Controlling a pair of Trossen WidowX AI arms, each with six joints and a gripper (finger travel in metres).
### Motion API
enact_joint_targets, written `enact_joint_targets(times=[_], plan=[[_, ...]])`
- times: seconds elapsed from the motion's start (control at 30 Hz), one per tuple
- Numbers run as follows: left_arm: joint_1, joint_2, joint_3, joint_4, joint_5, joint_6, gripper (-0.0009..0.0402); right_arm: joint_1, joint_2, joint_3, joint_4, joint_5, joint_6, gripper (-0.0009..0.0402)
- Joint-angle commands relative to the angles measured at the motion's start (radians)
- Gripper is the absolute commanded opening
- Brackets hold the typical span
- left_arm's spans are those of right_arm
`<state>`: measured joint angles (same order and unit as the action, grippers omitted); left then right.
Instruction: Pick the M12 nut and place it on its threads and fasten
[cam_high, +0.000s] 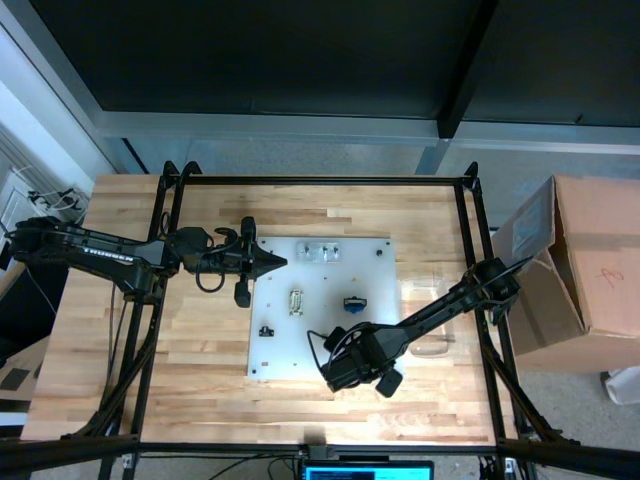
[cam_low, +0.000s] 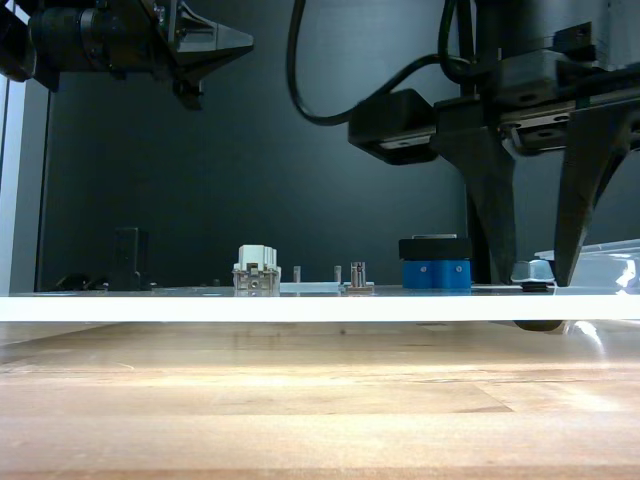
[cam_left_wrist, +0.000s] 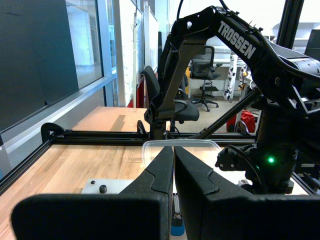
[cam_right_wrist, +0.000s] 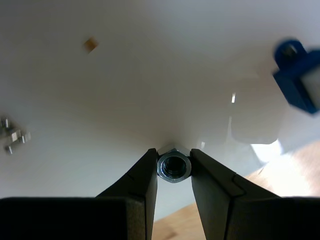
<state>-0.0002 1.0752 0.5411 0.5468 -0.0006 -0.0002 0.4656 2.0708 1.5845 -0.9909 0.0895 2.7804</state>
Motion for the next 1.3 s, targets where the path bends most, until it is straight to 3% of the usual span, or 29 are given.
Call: enact_joint_targets(times=[0.03,0.2,1.03,1.3], plan=[[0.000,0.000,0.000,0.000,0.000,0.000,0.0000,0.001,0.000,0.000,-0.009,-0.003,0.190,0.0007],[0.000,0.000,0.000,0.000,0.000,0.000,0.0000,0.005,0.000,0.000,-0.007,-0.003,0.373,0.0007],[0.000,0.000,0.000,0.000,0.000,0.000,0.0000,0.009,0.000,0.000,0.026,-0.005,0.361,0.0009],[0.000,0.000,0.000,0.000,0.000,0.000,0.0000,0.011,0.000,0.000,0.005,-0.039,0.353,0.0070]])
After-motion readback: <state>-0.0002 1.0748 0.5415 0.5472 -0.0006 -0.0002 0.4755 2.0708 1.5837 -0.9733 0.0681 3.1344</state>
